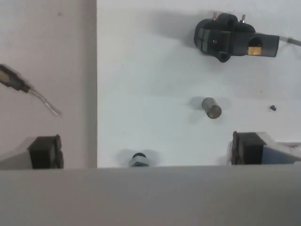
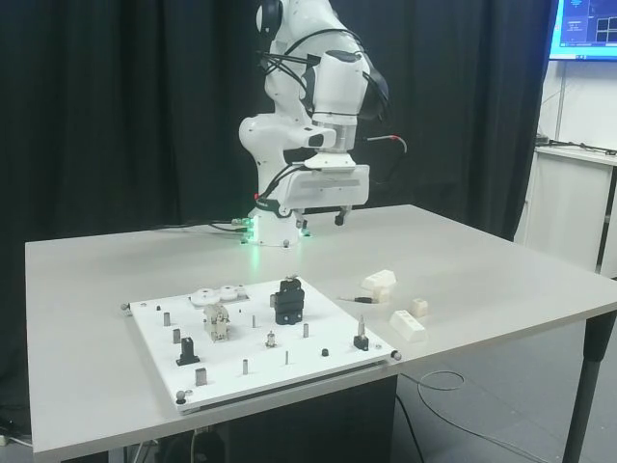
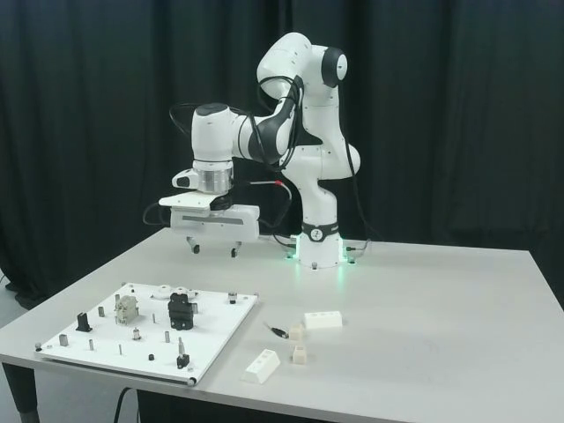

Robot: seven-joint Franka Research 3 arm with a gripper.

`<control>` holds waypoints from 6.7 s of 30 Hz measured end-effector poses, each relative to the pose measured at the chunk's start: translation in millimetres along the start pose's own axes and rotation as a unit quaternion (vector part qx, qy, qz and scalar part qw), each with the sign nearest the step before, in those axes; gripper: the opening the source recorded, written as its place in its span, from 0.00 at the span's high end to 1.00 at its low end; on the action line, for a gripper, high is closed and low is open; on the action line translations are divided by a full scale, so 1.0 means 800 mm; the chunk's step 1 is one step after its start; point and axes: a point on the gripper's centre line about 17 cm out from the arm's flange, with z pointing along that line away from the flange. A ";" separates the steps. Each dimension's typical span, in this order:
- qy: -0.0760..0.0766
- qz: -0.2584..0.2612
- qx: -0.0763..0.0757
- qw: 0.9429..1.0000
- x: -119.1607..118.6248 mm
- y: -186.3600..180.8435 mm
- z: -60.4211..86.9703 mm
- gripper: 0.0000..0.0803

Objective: Remove Ethernet.

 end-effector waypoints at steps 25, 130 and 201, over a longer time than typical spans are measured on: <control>0.001 0.007 0.003 1.000 0.003 -0.005 0.001 0.00; 0.075 0.001 -0.005 0.997 0.220 0.054 0.026 0.00; 0.043 0.017 0.020 0.999 0.239 0.030 0.159 0.00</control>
